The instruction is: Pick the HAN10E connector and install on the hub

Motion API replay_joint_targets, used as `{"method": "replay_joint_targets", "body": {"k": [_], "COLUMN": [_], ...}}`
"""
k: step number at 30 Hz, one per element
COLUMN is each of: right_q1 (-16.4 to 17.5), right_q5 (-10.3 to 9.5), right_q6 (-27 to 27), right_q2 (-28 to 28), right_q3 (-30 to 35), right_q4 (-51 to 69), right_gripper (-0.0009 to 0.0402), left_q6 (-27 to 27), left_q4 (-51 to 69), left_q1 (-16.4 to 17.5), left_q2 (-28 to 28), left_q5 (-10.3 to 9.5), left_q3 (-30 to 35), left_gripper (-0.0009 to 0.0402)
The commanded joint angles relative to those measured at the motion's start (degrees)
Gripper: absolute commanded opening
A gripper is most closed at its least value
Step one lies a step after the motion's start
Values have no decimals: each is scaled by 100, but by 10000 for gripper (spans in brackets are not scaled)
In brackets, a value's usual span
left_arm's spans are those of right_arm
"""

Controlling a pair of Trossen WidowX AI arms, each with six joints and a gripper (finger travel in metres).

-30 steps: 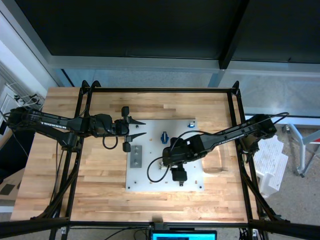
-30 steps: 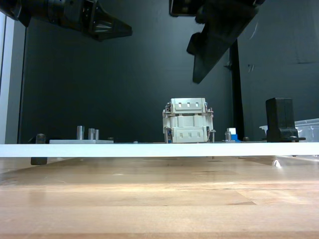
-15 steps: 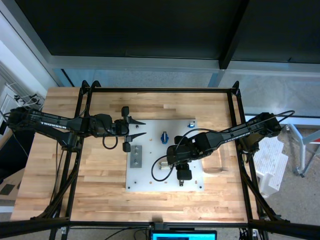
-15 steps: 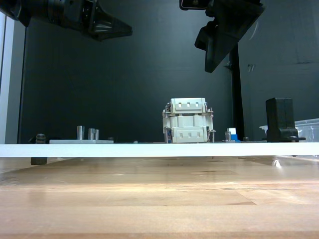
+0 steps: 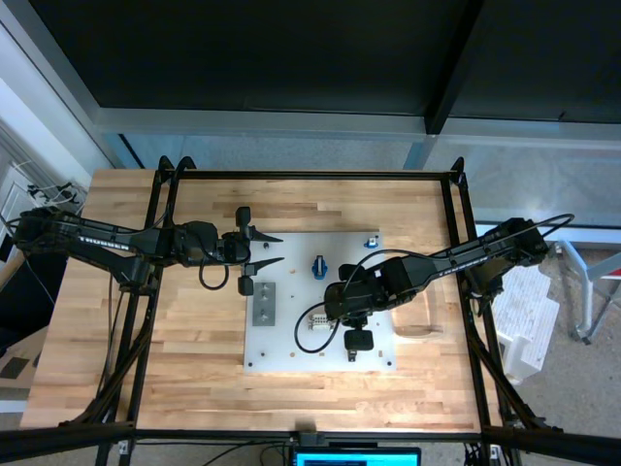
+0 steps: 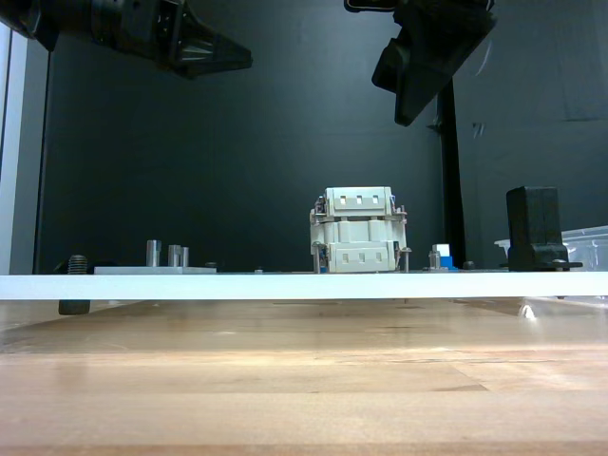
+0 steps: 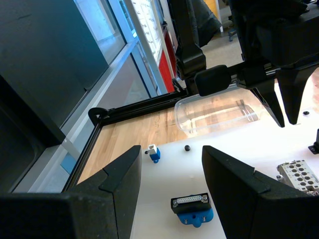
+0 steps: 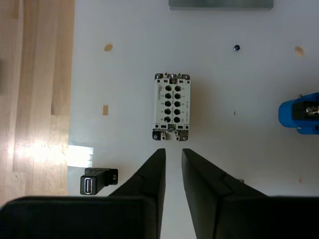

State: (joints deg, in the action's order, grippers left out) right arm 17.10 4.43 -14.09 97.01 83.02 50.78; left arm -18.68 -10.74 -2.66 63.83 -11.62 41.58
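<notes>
The HAN10E connector (image 6: 358, 199) sits upright on top of the hub (image 6: 361, 256) near the middle of the white board (image 5: 291, 349), the two stacked squarely. From above, its two rows of holes face up.

The right claw (image 8: 171, 151) hangs above the board just right of the connector, pointing down. Its fingers are parted by only a narrow gap, hold nothing and touch nothing. A small black part (image 8: 97, 181) stands on the board close by, and a blue part (image 8: 299, 115) lies further off.

The left claw (image 5: 279, 249) hovers over the board's far left corner, fingers spread wide and empty. A grey block (image 5: 263, 304) lies just nearer. The board rests on the wooden counter (image 5: 175, 369).
</notes>
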Motion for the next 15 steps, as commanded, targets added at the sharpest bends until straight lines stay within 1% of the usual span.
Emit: {"method": "replay_joint_targets", "body": {"k": [1, 5, 7, 8, 12, 15], "right_q1": [7, 17, 17, 15, -85, -299], "right_q5": [0, -4, -9, -7, -15, -9], "right_q6": [-2, 24, 173, 225, 385, 557], "right_q2": [7, 4, -85, -166, -673, -1158], "right_q3": [-2, -9, -39, -94, -476, -907], "right_q4": [-33, -98, -214, -352, -1021, -1600], "right_gripper": [23, 6, -2, 0, 0, 0], "left_q6": [-2, -2, -4, -4, -2, -2], "left_q4": [-2, -2, -2, 0, 0, -2], "left_q1": [2, 2, 2, 2, 2, 4], "left_q2": [0, 2, 2, 2, 2, 2], "left_q5": [2, 2, 2, 2, 2, 2], "left_q3": [0, 0, 0, 0, 0, 0], "left_gripper": [166, 166, 166, 166, 166, 166]}}
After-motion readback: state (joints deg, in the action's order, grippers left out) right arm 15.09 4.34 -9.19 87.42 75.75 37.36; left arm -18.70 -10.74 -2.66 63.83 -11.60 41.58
